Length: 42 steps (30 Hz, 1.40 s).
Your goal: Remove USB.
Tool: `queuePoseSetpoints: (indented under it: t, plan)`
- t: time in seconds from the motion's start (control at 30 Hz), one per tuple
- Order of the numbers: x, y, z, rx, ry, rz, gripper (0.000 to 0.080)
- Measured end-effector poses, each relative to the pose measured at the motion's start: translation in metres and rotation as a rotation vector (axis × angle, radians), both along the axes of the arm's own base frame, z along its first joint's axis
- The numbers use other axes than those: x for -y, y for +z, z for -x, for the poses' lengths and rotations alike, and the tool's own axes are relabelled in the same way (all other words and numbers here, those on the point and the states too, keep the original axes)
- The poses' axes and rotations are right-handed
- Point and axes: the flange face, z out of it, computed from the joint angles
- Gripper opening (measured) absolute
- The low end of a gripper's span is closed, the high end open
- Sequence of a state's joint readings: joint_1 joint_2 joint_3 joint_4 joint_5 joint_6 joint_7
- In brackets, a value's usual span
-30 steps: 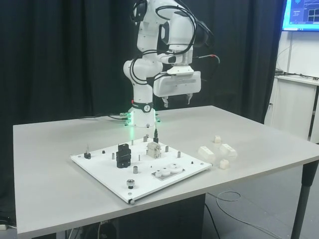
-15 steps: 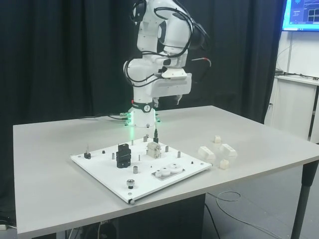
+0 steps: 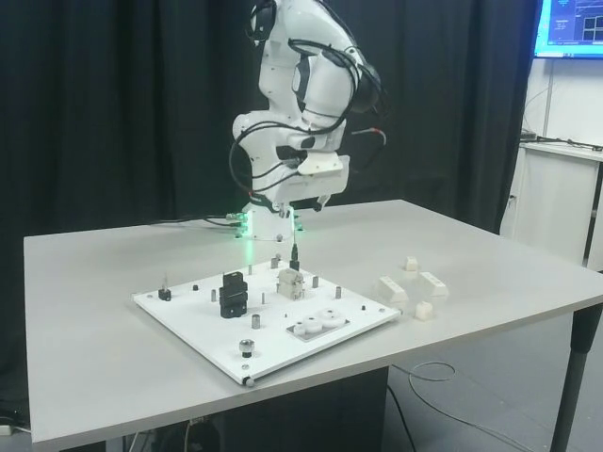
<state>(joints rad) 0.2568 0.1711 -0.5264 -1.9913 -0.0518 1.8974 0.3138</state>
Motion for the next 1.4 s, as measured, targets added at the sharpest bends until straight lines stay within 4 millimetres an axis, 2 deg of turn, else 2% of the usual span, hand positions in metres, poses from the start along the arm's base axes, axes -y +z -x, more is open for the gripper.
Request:
queuePoseSetpoints:
  t: [0.8, 1.07, 1.4]
  plan:
    - [-0.012, -0.068, 0.055, -0.11, -0.027, -0.026, 0.08]
    - [-0.019, -0.08, 0.07, -0.105, -0.044, -0.027, 0.08]
    - [-0.027, -0.084, 0.078, -0.081, -0.057, -0.009, 0.08]
